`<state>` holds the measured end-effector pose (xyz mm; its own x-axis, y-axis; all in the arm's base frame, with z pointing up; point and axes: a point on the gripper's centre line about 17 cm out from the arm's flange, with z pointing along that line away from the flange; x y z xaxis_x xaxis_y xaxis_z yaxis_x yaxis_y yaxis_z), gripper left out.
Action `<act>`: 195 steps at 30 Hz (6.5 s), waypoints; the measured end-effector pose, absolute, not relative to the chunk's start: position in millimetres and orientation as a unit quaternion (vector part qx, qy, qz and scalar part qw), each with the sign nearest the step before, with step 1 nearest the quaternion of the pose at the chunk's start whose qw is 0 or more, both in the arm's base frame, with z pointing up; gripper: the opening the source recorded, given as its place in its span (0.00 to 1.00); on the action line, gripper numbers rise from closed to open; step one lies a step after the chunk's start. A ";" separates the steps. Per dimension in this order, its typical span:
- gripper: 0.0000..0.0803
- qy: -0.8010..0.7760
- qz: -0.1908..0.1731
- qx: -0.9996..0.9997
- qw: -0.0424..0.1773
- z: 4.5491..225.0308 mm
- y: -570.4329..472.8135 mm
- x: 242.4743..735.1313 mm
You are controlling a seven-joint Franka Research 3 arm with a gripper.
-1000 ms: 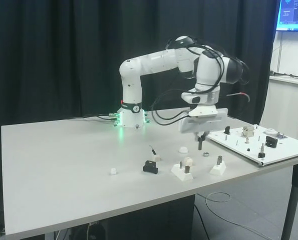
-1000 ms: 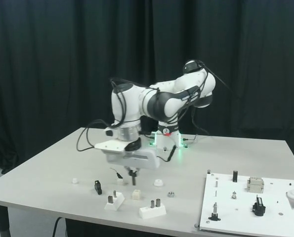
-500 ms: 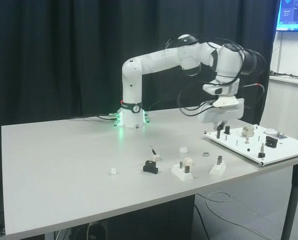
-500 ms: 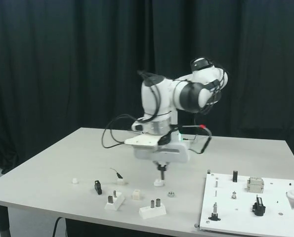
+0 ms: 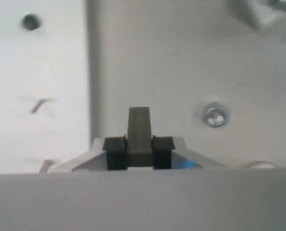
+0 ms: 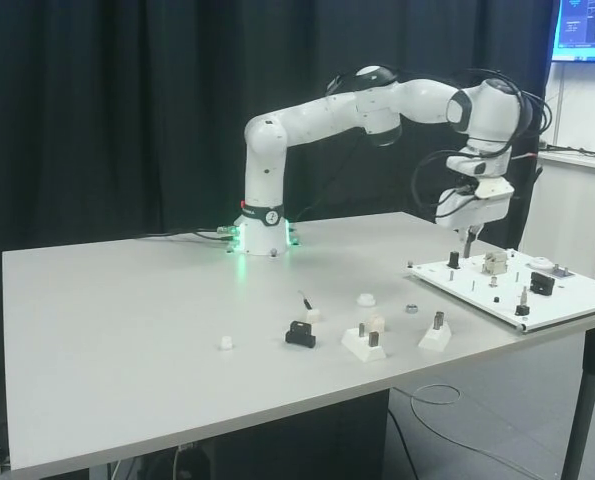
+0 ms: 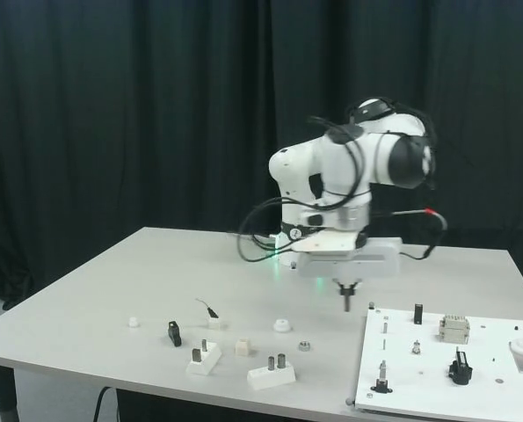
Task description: Insert square peg 3.
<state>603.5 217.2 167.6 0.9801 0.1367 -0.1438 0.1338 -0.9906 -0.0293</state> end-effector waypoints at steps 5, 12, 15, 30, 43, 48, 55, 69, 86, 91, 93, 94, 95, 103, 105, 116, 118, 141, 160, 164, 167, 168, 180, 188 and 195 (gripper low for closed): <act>0.14 -0.098 0.075 -0.992 -0.003 168.1 247.8 588.7; 0.14 -0.154 0.078 -0.984 -0.031 169.5 282.3 566.0; 0.14 -0.174 0.078 -0.981 -0.042 170.3 295.7 556.5; 0.14 -0.310 0.083 -0.945 -0.067 170.5 357.1 509.3; 0.14 -0.412 0.090 -0.904 -0.072 160.2 391.4 467.8; 0.14 -0.449 0.090 -0.886 -0.072 153.1 404.7 450.3; 0.14 -0.512 0.087 -0.852 -0.072 142.5 412.3 432.7; 0.14 -0.593 0.070 -0.799 -0.066 125.9 409.3 421.0; 0.14 -0.641 0.063 -0.764 -0.032 112.5 427.7 403.5; 0.14 -0.648 0.060 -0.759 -0.031 104.7 436.1 397.1; 0.14 -0.650 0.059 -0.757 -0.032 101.4 438.8 395.3; 0.14 -0.651 0.058 -0.756 -0.032 99.6 440.2 394.6; 0.14 -0.653 0.056 -0.755 -0.033 97.7 441.6 394.1; 0.14 -0.653 0.042 -0.755 -0.042 83.4 448.6 395.6; 0.14 -0.650 0.038 -0.757 -0.045 80.8 449.1 397.6; 0.14 -0.632 0.025 -0.773 -0.048 73.8 441.4 408.8; 0.14 -0.631 0.025 -0.774 -0.047 73.5 440.1 410.3; 0.14 -0.650 0.030 -0.759 -0.023 59.5 440.4 410.0; 0.14 -0.651 0.030 -0.758 -0.021 59.3 443.5 409.5; 0.14 -0.650 0.029 -0.759 -0.021 59.5 443.5 410.3; 0.14 -0.649 0.029 -0.760 -0.022 59.6 443.5 411.3; 0.14 -0.649 0.029 -0.760 -0.022 59.6 443.4 411.7; 0.14 -0.646 0.029 -0.762 -0.021 59.2 441.1 415.5; 0.14 -0.646 0.030 -0.762 -0.022 59.3 440.5 415.6; 0.14 -0.647 0.032 -0.761 -0.026 59.4 438.0 416.1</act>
